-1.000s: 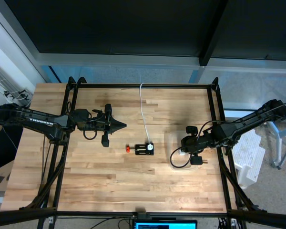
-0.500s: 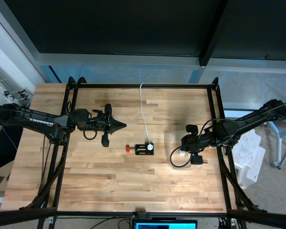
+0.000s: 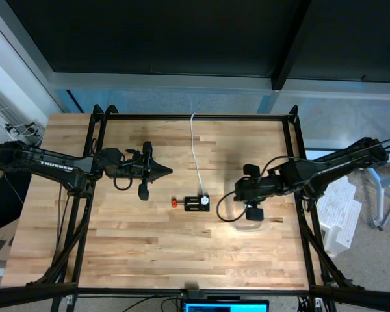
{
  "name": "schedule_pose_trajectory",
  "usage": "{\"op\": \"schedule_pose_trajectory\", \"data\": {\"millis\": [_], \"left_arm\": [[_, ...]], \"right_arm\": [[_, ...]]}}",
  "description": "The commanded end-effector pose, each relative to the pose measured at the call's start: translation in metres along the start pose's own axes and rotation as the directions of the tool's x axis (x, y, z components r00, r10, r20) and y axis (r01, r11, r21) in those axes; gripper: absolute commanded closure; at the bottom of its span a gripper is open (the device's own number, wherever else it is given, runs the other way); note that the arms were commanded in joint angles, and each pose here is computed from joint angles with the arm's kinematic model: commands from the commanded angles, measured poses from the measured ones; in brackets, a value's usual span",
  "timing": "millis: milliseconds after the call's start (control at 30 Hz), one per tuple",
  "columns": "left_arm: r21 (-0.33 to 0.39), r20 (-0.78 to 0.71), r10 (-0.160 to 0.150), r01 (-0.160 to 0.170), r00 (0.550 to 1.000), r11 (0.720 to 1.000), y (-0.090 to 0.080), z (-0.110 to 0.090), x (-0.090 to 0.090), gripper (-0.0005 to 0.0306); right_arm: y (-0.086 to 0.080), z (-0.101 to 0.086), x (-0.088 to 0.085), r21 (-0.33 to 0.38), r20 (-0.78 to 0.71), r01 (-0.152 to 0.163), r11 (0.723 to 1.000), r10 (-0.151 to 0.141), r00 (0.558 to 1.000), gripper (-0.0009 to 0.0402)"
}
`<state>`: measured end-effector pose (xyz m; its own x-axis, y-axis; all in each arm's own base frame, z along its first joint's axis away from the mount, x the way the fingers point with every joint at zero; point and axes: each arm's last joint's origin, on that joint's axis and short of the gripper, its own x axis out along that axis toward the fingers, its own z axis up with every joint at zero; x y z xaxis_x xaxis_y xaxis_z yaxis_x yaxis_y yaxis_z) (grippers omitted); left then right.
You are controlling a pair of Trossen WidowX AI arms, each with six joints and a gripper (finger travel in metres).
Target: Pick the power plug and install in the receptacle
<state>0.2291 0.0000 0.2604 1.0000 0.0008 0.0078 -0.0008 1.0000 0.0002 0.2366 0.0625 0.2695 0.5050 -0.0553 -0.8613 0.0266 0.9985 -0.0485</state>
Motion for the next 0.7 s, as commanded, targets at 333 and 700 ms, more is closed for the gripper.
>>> {"op": "schedule_pose_trajectory", "data": {"millis": [333,700], "left_arm": [[0.0,0.0,0.0,0.0,1.0,1.0,0.0,0.0,0.0,0.03],[0.0,0.0,0.0,0.0,1.0,1.0,0.0,0.0,0.0,0.03]], "right_arm": [[0.004,0.051,0.029,-0.013,-0.034,0.026,1.0,-0.026,0.999,0.0393],[0.007,0.081,0.045,-0.026,-0.031,0.034,0.999,-0.035,0.999,0.0393]]}}
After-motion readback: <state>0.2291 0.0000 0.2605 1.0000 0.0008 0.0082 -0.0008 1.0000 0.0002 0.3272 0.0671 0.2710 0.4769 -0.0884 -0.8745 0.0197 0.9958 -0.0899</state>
